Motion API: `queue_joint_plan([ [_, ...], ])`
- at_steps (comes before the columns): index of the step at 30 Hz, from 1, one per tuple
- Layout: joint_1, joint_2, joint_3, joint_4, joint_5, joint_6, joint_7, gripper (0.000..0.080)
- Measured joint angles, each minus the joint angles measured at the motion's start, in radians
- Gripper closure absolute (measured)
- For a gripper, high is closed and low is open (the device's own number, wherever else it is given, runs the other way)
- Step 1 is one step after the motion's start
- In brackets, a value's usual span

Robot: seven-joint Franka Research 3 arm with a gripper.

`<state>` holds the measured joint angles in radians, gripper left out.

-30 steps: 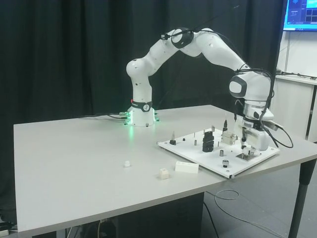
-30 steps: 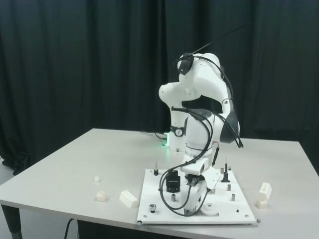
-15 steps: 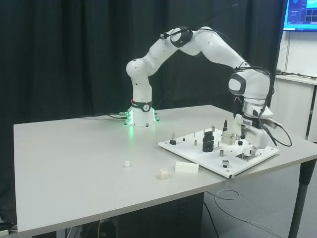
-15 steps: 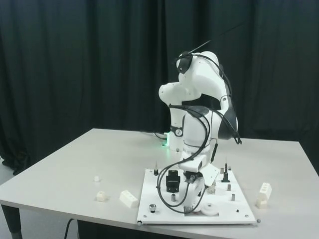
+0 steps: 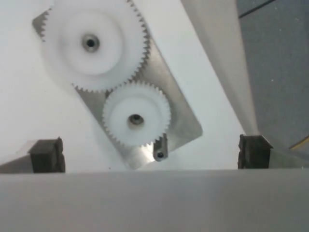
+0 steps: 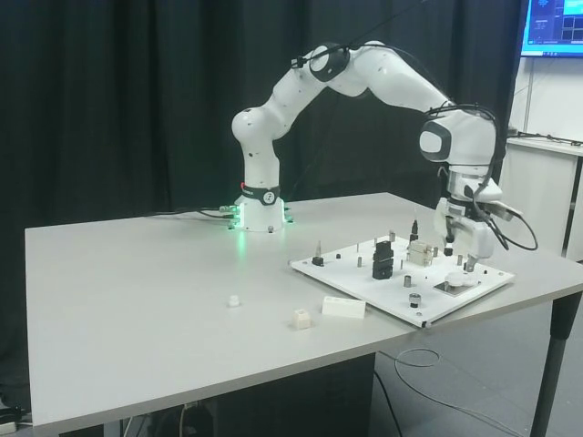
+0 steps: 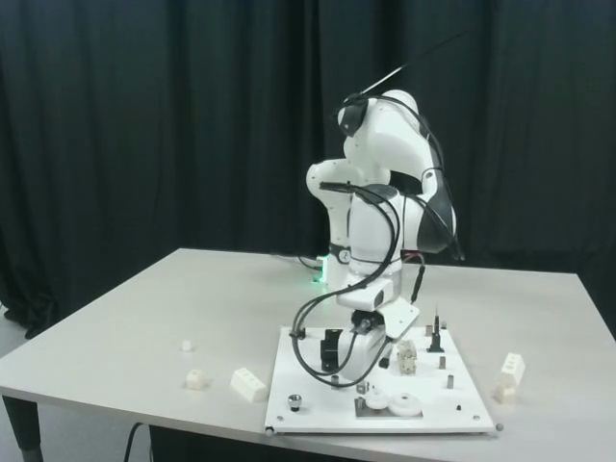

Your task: Insert medium gear.

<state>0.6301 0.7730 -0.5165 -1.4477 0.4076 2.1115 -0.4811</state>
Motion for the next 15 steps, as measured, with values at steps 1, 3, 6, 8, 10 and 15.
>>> queue_joint_plan([
  [1,-0.001,0.000,0.000,0.000,0.000,0.003,0.000,0.0003],
  [3,-0.002,0.000,0.000,0.000,0.000,0.007,0.000,0.0003],
  [6,-0.003,0.001,0.000,0.000,0.000,0.017,0.000,0.0003],
  [8,-0.003,0.003,0.000,0.000,0.000,0.023,0.000,0.0003],
  [10,-0.003,0.006,0.001,0.000,0.000,0.030,-0.003,0.0003],
  [15,-0.002,0.018,0.002,0.000,-0.001,0.045,-0.042,0.0003],
])
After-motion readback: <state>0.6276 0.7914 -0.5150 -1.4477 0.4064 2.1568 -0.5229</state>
